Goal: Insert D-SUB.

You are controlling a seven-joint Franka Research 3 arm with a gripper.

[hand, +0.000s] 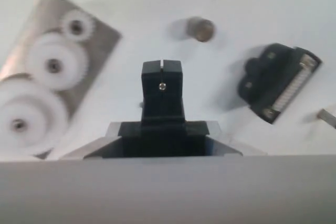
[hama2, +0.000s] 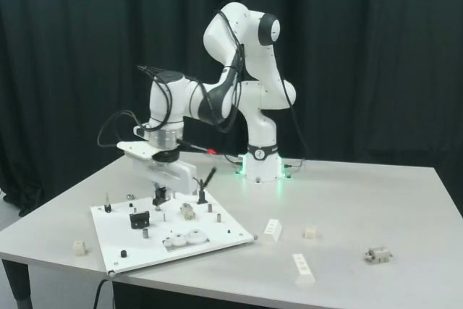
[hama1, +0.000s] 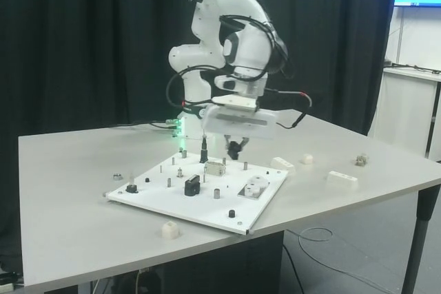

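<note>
The black D-SUB connector (hand: 278, 82) with its pale pin face lies on the white board (hama1: 207, 210), and it also shows as a small black block (hama1: 192, 185) (hama2: 139, 218) in the room views. My gripper (hand: 162, 66) hangs a little above the board, off to one side of the connector and not touching it. Its two black fingers are pressed together with only a thin slit between them and nothing held. From the room the gripper (hama1: 236, 147) (hama2: 158, 195) hovers over the board's far part, beyond the connector.
Three white gears (hand: 47, 66) (hama1: 253, 186) sit on a metal plate near the gripper. A short grey peg (hand: 202, 29) stands on the board, along with several other pegs. White blocks (hama1: 342, 179) (hama1: 169, 228) and a small grey part (hama2: 378, 255) lie on the grey table.
</note>
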